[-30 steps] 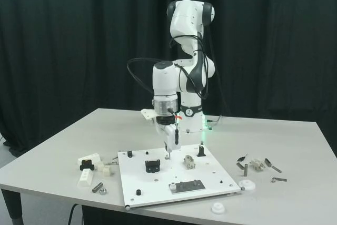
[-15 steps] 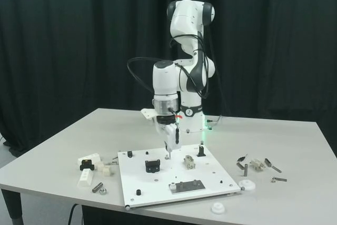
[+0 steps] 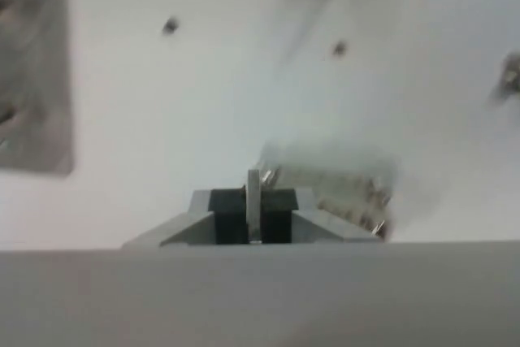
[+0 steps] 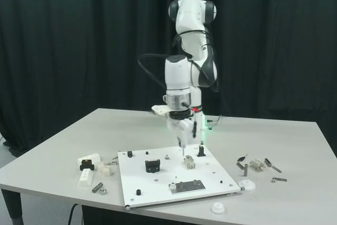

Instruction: Place square peg 1.

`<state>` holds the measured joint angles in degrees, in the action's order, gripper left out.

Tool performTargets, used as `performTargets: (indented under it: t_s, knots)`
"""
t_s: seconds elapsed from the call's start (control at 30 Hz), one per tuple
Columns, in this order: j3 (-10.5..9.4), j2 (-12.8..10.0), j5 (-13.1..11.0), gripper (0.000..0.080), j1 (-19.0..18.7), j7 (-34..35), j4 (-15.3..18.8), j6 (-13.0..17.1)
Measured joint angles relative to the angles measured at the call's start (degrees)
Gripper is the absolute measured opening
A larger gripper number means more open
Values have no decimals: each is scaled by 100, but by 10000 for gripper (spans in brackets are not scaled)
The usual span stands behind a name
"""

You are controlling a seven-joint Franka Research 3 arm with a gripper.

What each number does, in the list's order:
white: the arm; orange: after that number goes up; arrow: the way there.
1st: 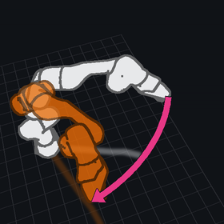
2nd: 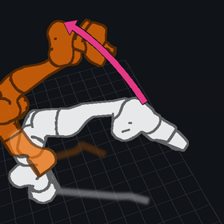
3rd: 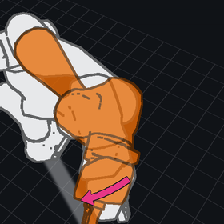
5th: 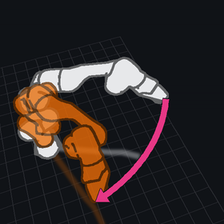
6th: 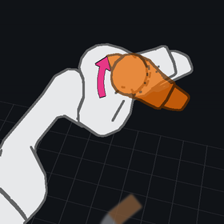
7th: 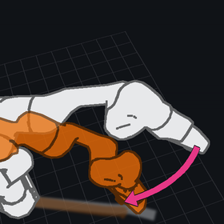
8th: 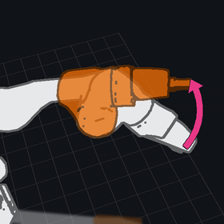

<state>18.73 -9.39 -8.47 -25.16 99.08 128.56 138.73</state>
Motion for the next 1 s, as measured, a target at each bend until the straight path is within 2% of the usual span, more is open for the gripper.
performTargets:
  t_s: [0.23, 0.6, 0.83, 1.0]
  knots:
    - [-116, 105, 0, 31, -340, 391, -56, -67]
    - [-332, 105, 0, 31, -916, 1020, -261, -197]
    - [-469, 26, 0, 31, -1245, 1317, -405, -197]
    - [-551, -138, -3, 31, -1458, 1556, -592, -197]
